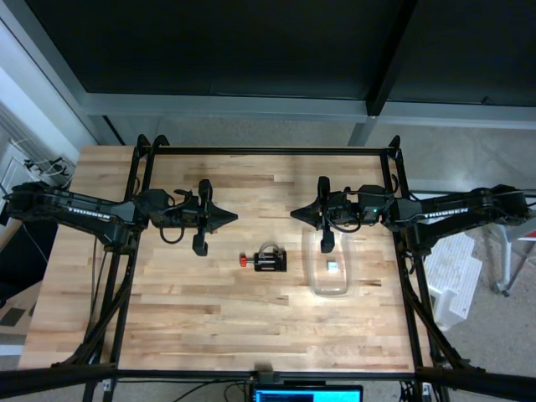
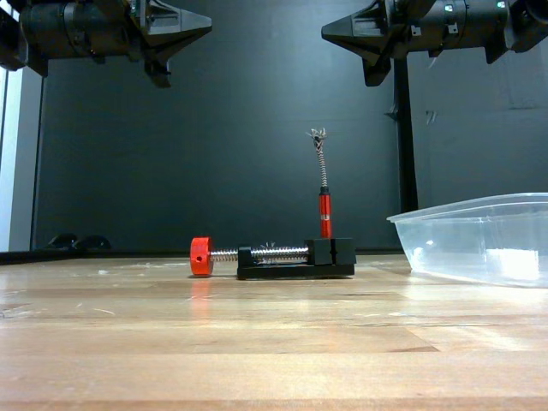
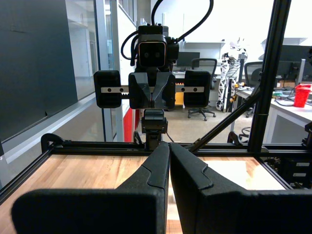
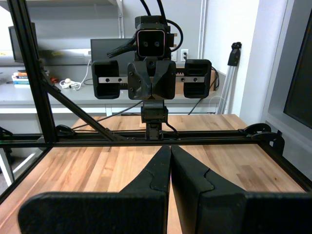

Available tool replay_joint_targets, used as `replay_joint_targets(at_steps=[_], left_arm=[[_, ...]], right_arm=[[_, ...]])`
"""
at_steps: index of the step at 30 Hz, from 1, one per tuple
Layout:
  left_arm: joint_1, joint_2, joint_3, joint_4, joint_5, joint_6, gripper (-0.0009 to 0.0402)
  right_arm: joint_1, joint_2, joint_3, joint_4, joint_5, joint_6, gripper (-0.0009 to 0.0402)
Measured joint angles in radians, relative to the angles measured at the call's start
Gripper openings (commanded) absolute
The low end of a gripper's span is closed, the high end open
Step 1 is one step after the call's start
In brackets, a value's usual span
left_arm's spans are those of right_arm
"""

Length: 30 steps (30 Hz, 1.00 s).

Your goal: Remove the RCA connector from the receptacle and place in the container

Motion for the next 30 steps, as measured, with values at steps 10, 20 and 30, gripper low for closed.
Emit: replay_joint_targets(at_steps=[10, 20, 30], left_arm=[[0.0, 0.0, 0.0, 0.0, 0.0, 0.0, 0.0], [0.0, 0.0, 0.0, 0.0, 0.0, 0.0, 0.0], [0.0, 0.0, 0.0, 0.0, 0.0, 0.0, 0.0]], right_arm=[[0.01, 0.0, 0.0, 0.002, -0.002, 0.0, 0.0], [0.021, 0.006, 0.124, -0.312, -0.053, 0.046, 0.0], [0.107, 0.155, 0.419, -0.964, -0.042, 0.045, 0.0]])
